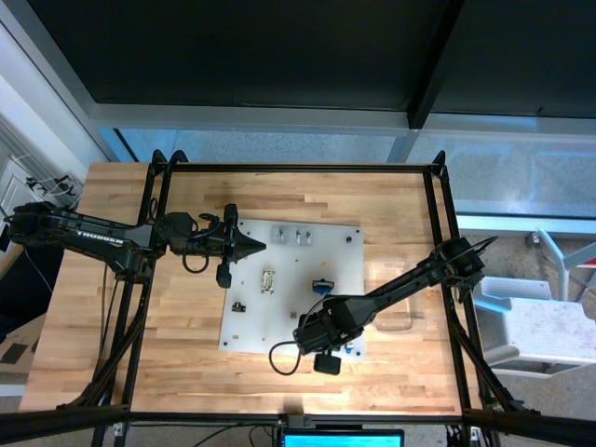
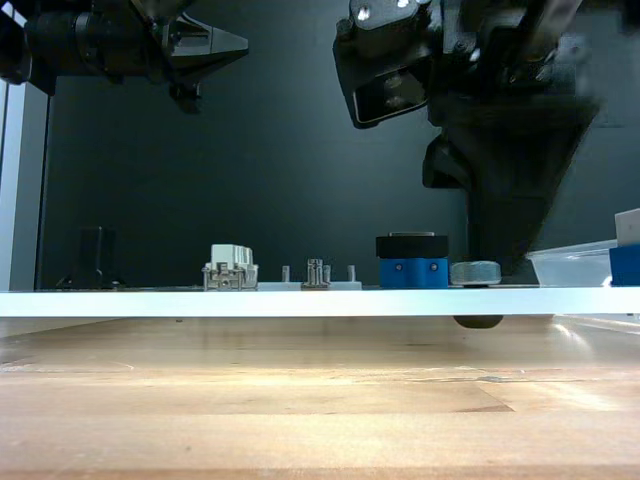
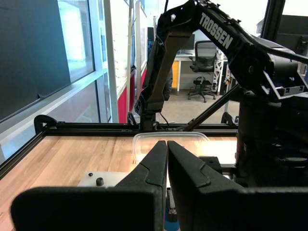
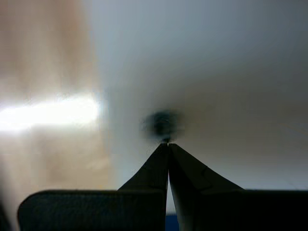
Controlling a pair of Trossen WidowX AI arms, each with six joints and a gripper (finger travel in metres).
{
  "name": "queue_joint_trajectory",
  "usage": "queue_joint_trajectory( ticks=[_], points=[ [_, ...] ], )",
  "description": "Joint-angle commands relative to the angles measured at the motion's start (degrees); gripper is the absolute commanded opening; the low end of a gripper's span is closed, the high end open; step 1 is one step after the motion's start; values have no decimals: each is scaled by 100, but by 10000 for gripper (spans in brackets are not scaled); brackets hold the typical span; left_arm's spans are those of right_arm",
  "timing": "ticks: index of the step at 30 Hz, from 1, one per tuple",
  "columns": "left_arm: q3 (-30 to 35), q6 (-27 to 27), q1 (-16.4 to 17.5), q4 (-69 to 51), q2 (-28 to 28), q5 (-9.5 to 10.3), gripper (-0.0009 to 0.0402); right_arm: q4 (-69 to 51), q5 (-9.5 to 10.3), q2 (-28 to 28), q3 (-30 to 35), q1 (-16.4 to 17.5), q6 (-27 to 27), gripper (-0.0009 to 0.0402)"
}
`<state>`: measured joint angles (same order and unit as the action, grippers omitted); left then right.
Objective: Pick the M12 fastener and fasten on the M12 threads
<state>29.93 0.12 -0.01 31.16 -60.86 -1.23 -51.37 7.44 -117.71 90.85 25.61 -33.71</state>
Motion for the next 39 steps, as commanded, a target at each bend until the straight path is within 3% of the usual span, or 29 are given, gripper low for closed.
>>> queue_joint_trajectory(
  ticks=[1, 3, 5, 8, 11, 13, 20, 35, 37, 39],
  points=[
    [2, -2, 0, 2, 0, -2, 0, -122, 833, 87, 4, 31, 367, 0],
    [2, -2, 2, 2, 0, -2, 0, -195, 848, 118, 4, 33, 413, 0],
    [2, -2, 0, 4, 0, -2, 0, -214, 737, 136, 2, 31, 413, 0],
    [2, -2, 0, -2, 0, -2, 0, -216, 334, 146, 2, 31, 376, 0],
    [2, -2, 0, 2, 2, -2, 0, -214, -260, 203, 2, 28, 203, 0],
    [2, -2, 0, 2, 0, -2, 0, -214, -542, 236, 4, 24, 136, 0],
    [2, -2, 0, 2, 0, -2, 0, -212, -1060, 205, 2, 13, -57, 0],
    [2, -2, 2, 2, 0, -2, 0, -138, -1025, -15, -31, 22, -188, 0],
    [2, -2, 0, 2, 0, -2, 0, -103, -874, -13, -31, 24, -188, 0],
    [2, -2, 2, 0, 0, -2, 0, -66, -527, 11, -31, 26, -166, 0]
  ],
)
